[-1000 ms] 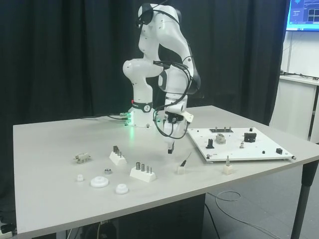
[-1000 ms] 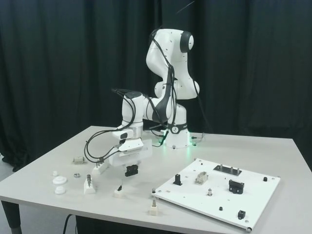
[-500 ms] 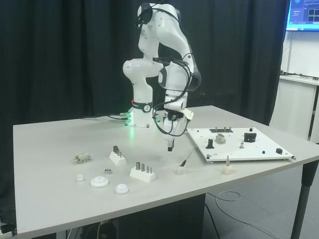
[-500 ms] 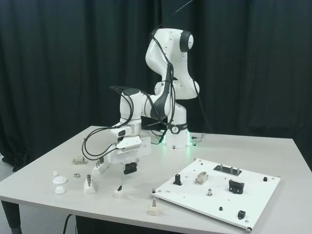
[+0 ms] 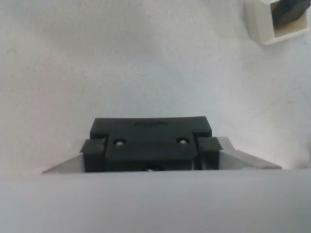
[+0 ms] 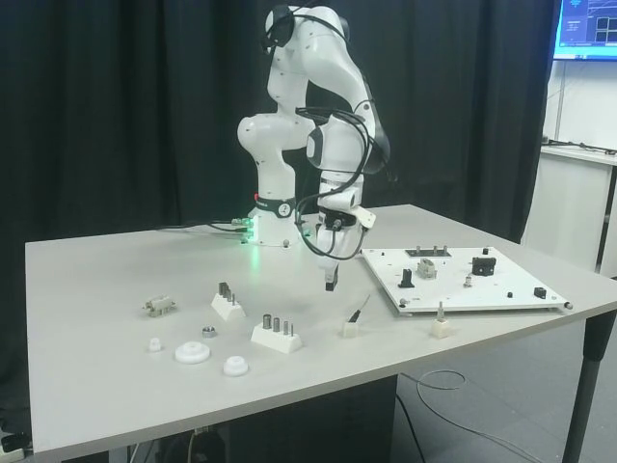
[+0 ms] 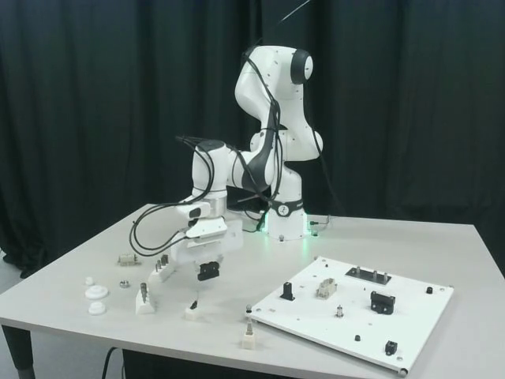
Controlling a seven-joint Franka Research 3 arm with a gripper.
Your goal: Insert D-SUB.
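Observation:
My gripper hangs above the grey table, left of the white board. It is shut on a black D-SUB connector. In the wrist view the connector sits crosswise between the two grey fingers, with two small screw holes showing on its face. Only bare table lies under it. A small grey fitting stands on the board among several black parts.
A white holder with a black pin stands close to the gripper. White peg blocks, white gears, a small connector and a peg holder lie along the front.
The wrist has risen a little and drawn back towards the arm's base, carrying the black connector with it. Nothing on the table has moved.

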